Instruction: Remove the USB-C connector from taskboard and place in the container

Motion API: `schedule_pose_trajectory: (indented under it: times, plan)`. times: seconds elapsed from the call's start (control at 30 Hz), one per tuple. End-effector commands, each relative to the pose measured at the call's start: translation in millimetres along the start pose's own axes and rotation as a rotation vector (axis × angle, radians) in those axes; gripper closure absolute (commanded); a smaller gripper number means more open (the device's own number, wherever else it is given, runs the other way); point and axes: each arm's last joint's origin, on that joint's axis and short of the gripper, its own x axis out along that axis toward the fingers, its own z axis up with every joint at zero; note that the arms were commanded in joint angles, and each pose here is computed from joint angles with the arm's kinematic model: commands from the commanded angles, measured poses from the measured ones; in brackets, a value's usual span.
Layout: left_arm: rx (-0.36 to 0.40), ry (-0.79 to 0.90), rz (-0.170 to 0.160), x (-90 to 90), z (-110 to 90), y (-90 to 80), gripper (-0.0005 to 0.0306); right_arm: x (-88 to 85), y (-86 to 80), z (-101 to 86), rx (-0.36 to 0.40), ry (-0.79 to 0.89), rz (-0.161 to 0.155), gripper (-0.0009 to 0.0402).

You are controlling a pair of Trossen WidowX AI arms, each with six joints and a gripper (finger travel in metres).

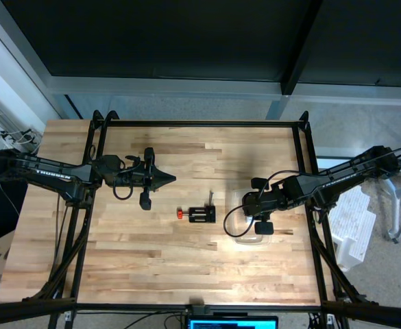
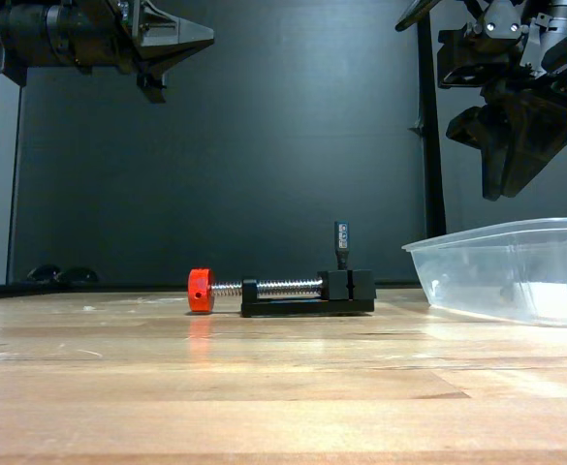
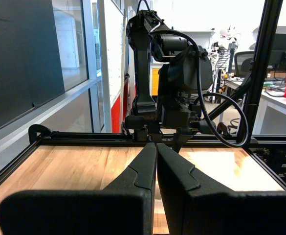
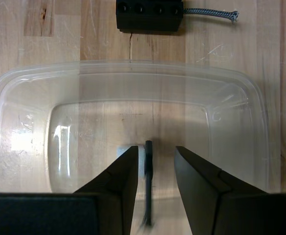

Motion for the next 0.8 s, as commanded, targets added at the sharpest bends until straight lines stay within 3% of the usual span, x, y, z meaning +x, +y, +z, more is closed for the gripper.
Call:
schedule_pose_trajectory:
  times: [0.03, 0.37, 0.5, 0.57, 0.8]
  plan:
    - [0.000, 0.000, 0.000, 0.1, 0.0, 0.1, 0.0300, -1.5, 1.5, 1.0, 0.005, -0.002, 0.006, 0.0275]
    - [0.000, 0.000, 0.000, 0.0, 0.0, 0.1, 0.0300, -8.2, 2.1, 5.0, 0.010, -0.018, 0.011, 0.0263]
    - [0.000, 0.000, 0.000, 0.1, -0.1, 0.1, 0.0300, -17.9, -6.0, 8.7, 0.050, -0.093, 0.031, 0.0270]
    - [0.000, 0.000, 0.000, 0.1, 0.0, 0.0, 0.0300, -24.5, -12.3, 11.5, 0.078, -0.147, 0.052, 0.0277]
    - [0.000, 0.000, 0.000, 0.0, 0.0, 0.0, 0.0300, -42.0, -33.9, 22.2, 0.099, -0.339, 0.030, 0.0350]
